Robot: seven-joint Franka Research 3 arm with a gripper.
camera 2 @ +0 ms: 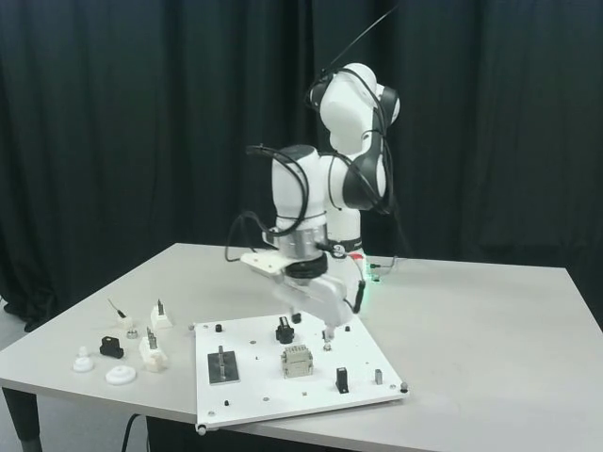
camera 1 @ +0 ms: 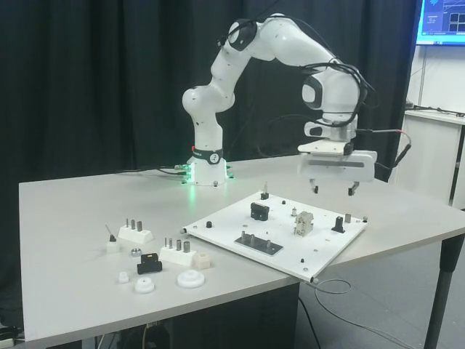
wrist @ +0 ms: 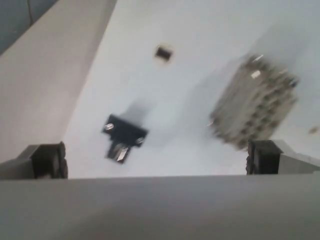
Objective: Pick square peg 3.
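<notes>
First room view: the gripper [camera 1: 335, 190] hangs above the far side of the white board [camera 1: 218, 225], fingers spread wide, nothing between them. Which peg is square peg 3 can't be told from here; upright pegs stand in white holders [camera 1: 136, 233] on the grey table [camera 1: 65, 218], well apart from the gripper, beyond the board's opposite edge. So, by my read, a long sideways reach, then straight down along the peg's vertical axis.
</notes>
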